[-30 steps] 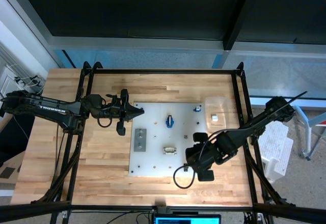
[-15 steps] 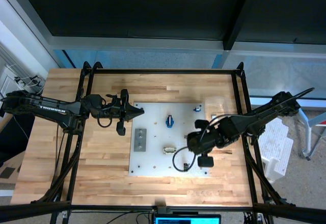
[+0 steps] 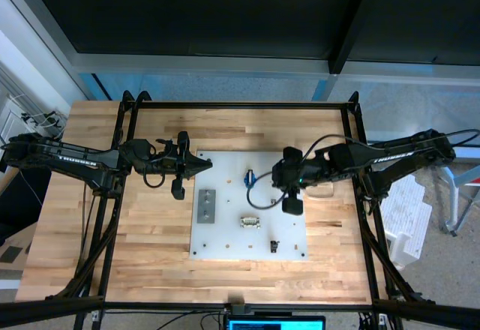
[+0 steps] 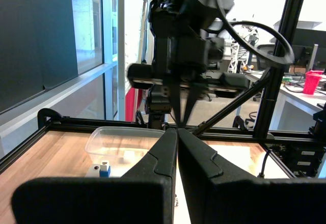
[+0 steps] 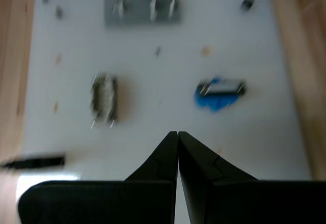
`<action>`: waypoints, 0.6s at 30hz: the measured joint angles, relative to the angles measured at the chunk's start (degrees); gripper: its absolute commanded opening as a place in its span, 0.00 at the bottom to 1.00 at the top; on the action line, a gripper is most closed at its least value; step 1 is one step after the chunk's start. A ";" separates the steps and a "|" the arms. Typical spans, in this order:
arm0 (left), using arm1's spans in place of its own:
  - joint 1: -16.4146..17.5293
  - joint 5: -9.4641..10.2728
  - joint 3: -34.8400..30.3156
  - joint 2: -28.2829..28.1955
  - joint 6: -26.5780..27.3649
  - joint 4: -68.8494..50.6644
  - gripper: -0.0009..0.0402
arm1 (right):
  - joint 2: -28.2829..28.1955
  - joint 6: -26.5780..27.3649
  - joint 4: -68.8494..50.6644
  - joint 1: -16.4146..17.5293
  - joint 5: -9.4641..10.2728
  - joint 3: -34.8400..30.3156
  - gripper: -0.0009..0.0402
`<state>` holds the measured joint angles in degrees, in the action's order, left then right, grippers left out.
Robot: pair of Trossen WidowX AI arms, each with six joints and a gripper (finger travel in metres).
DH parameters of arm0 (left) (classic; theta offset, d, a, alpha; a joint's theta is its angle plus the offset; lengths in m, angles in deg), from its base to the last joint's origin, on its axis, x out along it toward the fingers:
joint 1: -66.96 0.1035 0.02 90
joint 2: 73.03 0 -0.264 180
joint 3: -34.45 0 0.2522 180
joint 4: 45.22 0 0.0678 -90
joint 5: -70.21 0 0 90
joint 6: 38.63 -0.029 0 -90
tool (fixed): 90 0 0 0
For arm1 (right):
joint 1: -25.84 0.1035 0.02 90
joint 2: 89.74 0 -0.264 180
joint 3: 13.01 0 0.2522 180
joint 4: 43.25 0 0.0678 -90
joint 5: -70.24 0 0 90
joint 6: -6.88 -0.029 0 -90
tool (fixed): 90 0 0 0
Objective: Pick the USB connector and install on taskboard
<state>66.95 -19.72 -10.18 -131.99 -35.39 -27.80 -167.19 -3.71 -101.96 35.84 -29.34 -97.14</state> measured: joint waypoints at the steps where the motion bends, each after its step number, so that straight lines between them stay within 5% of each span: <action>1: 0.00 0.00 0.00 0.02 0.00 -0.02 0.02 | 0.81 0.94 2.16 -0.79 0.09 0.96 0.02; 13: 0.00 -0.02 0.00 0.02 0.00 0.00 0.02 | 9.62 6.10 30.05 -7.80 2.47 13.00 0.02; 18: 0.00 0.00 0.00 0.00 -0.02 0.00 0.02 | 11.87 6.23 41.70 -9.60 6.14 18.29 0.02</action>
<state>66.95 -19.72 -10.18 -131.99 -35.41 -27.80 -155.33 2.52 -60.26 26.25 -23.20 -78.84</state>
